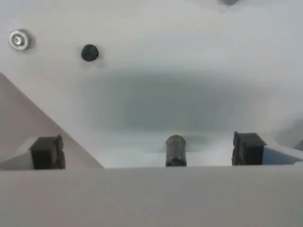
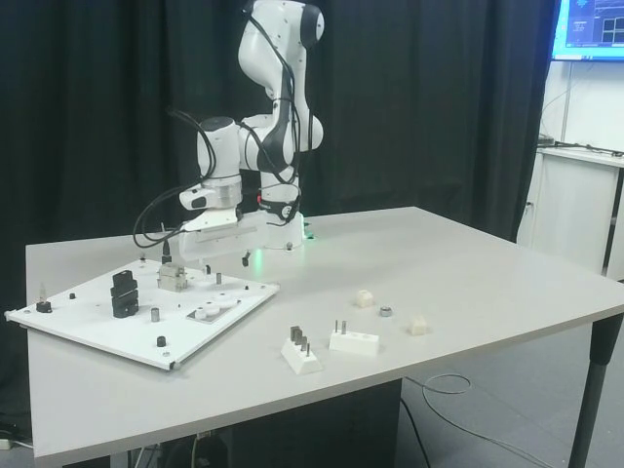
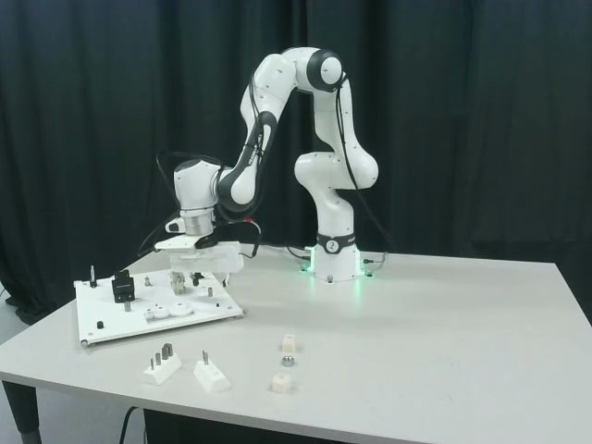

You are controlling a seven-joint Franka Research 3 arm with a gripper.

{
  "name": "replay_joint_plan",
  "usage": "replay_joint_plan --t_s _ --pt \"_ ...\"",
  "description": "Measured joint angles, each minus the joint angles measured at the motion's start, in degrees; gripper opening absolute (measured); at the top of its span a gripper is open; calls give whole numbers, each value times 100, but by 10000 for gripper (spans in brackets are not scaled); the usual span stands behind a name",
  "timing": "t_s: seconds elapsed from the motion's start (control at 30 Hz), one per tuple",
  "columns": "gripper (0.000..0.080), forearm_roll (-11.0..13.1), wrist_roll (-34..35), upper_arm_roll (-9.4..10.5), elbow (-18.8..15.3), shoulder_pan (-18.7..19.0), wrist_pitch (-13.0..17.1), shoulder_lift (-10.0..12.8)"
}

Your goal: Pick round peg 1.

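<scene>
Wrist view first: the gripper point(image 1: 147, 151) hangs low over the white board point(image 1: 189, 71), fingers point(image 1: 246, 147) spread wide and holding nothing, and round peg 1 point(image 1: 175, 150) stands upright between them, clear of both pads and nearer one side. That offset is the risk I'd call: one pad may reach the peg first, tip it or pinch it crooked, and it could jam coming up. Descending further could strike the board. From the first room view, the board point(image 2: 97, 327) sits at 9 o'clock on the grey table point(image 2: 468, 283). At 6 o'clock, 2 white holder blocks: one point(image 2: 301, 357) carries 3 small pins, the other point(image 2: 353, 340) just 1
</scene>
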Motion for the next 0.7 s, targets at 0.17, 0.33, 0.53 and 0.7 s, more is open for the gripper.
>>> replay_joint_plan --t_s 0.17,0.33,0.53,0.7 --pt "794 -5 0 -7 3 0 -29 -65" --pt "798 -23 0 -13 10 0 -69 -119" --pt "798 -83 0 -15 18 0 -100 -166" --pt "800 -96 0 -15 26 0 -113 -192"
